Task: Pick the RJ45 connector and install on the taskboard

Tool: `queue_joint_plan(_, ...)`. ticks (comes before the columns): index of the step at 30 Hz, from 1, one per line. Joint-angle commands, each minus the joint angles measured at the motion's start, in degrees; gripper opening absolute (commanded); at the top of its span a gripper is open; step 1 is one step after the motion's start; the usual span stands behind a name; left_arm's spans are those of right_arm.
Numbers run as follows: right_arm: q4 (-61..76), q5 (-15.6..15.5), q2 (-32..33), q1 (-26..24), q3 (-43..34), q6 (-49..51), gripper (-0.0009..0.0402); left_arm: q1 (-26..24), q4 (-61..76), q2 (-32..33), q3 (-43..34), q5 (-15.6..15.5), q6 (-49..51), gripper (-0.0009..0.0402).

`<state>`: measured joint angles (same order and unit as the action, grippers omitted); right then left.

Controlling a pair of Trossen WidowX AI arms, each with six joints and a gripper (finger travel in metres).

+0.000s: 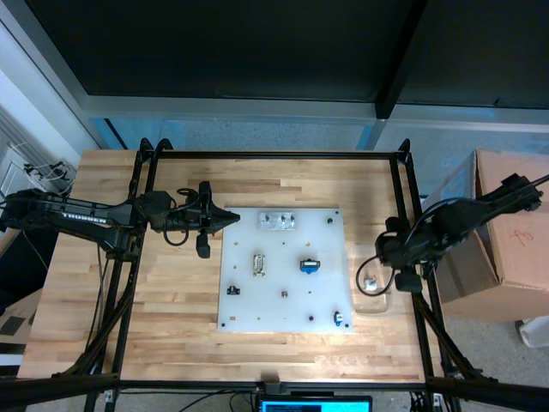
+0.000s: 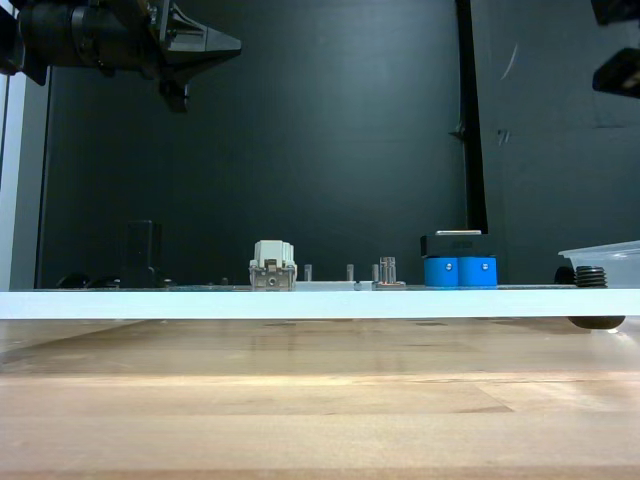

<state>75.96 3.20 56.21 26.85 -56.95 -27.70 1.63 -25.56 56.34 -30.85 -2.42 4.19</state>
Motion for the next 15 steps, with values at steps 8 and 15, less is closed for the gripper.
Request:
queue_joint_plan(8,-6.45,1.7,5.86,5.84,6.43,-5.14,0.013,0.02,-0.02,0.02,-0.02,0.0,-0.02,0.0)
queue_joint_plan(15,-13.4,1.73,9.57,6.29,10.43,-6.29,0.0162,0.02,-0.02,0.02,-0.02,0.0,-0.02,0.0)
